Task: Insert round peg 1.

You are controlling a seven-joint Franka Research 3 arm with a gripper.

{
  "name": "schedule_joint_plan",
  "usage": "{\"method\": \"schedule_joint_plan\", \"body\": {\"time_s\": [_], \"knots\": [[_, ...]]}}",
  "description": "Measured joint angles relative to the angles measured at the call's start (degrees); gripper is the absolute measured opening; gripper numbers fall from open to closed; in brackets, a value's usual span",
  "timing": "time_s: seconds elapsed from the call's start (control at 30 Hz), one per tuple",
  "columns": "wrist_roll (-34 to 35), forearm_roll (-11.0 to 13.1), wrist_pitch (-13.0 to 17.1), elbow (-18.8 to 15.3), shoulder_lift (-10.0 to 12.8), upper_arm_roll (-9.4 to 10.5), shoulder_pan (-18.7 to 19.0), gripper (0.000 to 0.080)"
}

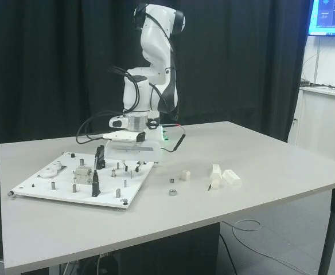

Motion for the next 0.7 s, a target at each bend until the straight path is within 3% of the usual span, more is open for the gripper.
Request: {"method": "schedule_joint_plan", "body": {"time_s": [0.07,0.1,0.27,0.3,0.47,0.5,0.7], "knots": [[-0.19,0.00,0.00,0.04,-0.14,-0.08,0.00,0.0034],[-0.26,0.00,0.00,0.06,-0.21,-0.12,0.00,0.0416],[-0.59,0.00,0.00,0.18,-0.63,-0.35,0.00,0.0416],[-0.63,0.00,0.00,0.19,-0.74,-0.38,0.00,0.0689],[-0.70,0.00,0.00,0.24,-1.26,-0.48,0.00,0.0689],[-0.72,0.00,0.00,0.25,-1.34,-0.48,0.00,0.0777],[-0.81,0.00,0.00,0.46,-1.50,-0.48,0.07,0.0777]]}}
